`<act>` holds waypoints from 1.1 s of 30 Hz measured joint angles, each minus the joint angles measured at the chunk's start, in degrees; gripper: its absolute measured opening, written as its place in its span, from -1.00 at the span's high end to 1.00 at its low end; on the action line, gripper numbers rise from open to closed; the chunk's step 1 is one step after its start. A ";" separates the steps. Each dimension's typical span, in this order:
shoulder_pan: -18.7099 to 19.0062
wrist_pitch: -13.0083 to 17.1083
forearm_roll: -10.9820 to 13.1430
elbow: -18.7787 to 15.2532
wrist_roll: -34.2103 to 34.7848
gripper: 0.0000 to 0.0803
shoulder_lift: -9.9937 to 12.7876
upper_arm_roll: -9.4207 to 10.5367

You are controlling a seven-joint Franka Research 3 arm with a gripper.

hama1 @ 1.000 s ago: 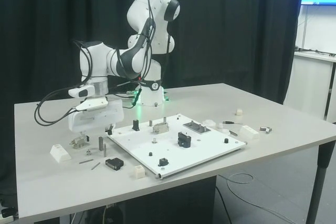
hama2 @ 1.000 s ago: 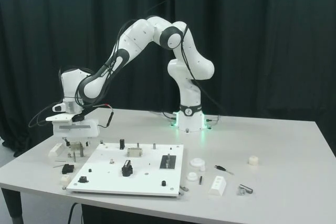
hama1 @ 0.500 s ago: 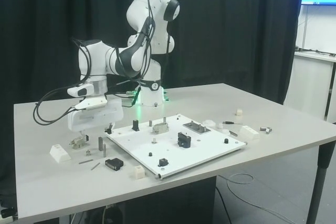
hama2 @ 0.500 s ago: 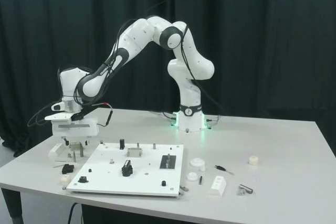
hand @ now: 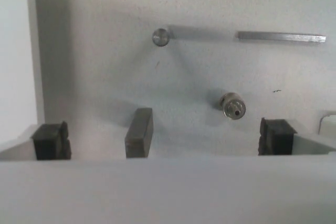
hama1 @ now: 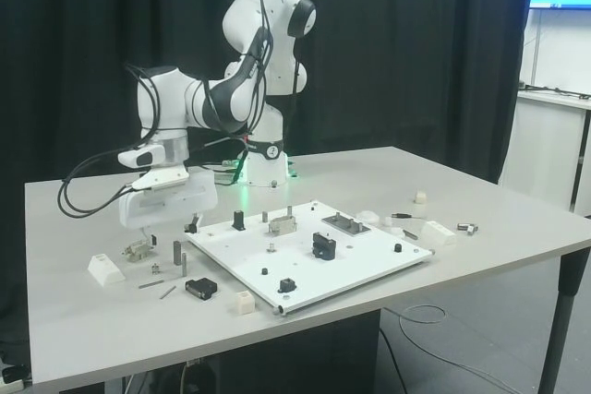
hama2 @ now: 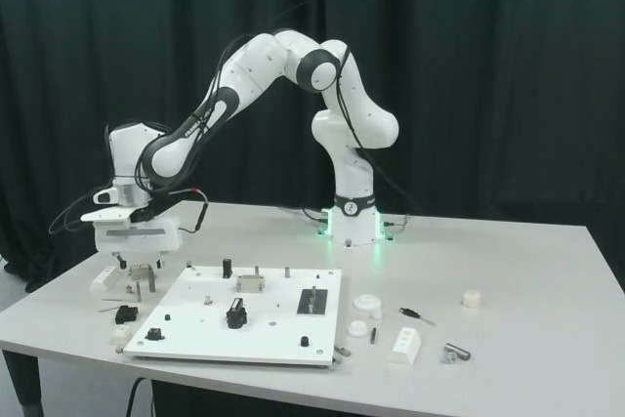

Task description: Remove square peg 3.

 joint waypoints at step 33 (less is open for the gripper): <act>1.55 -9.60 -0.99 1.16 0.60 -0.99 -3.35 -0.86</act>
